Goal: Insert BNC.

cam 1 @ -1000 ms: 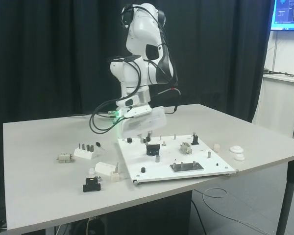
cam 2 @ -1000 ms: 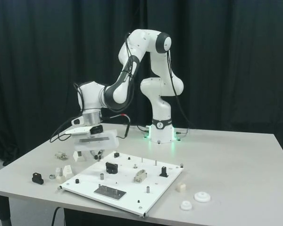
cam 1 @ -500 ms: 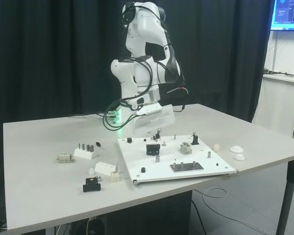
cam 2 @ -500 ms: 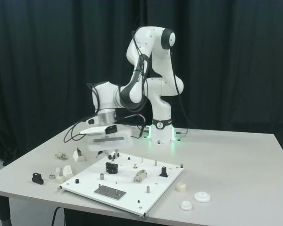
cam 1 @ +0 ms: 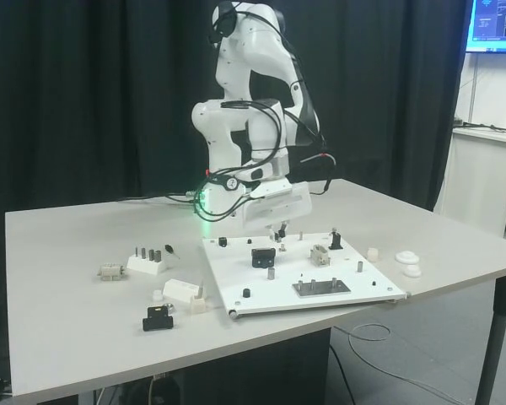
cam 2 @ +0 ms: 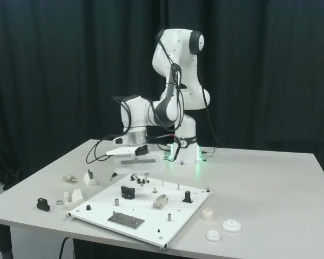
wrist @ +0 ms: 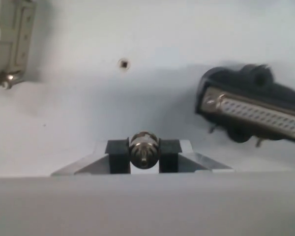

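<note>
I hold metal plug clamped between black fingers of gripper. Plug hangs above white board, near black multi-pin connector. Pickup done. I judge carry underway; alignment and insertion into socket remain.

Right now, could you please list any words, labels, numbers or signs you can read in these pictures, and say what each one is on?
None can be read.
Screen: it shows lines of text, too small to read.
Arm, white board and the parts on the table: no markings visible.
Wrist view: the connector in the gripper and the board's multi-pin socket show no lettering.
</note>
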`<state>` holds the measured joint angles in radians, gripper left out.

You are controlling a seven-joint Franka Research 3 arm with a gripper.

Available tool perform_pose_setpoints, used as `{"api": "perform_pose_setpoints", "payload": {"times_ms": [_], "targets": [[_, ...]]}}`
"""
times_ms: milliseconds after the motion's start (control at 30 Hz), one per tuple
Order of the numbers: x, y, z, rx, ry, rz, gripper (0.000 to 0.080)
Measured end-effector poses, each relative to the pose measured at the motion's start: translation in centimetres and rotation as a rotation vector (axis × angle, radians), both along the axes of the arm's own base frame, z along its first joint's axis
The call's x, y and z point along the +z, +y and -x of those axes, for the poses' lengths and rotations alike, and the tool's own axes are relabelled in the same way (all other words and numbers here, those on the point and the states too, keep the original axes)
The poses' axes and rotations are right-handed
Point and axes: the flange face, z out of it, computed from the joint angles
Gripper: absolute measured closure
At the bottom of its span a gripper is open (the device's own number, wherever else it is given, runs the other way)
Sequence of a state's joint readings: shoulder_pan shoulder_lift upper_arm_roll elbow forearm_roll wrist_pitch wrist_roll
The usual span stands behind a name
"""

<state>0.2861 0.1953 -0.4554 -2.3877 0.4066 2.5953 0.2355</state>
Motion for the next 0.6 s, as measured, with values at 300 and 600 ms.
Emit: {"api": "perform_pose_setpoints", "payload": {"times_ms": [300,600], "targets": [[-0.6,2.2,0.8,-0.011,0.040,0.022,0.0682],[-1.3,3.8,1.8,-0.044,0.076,0.033,0.0682]]}}
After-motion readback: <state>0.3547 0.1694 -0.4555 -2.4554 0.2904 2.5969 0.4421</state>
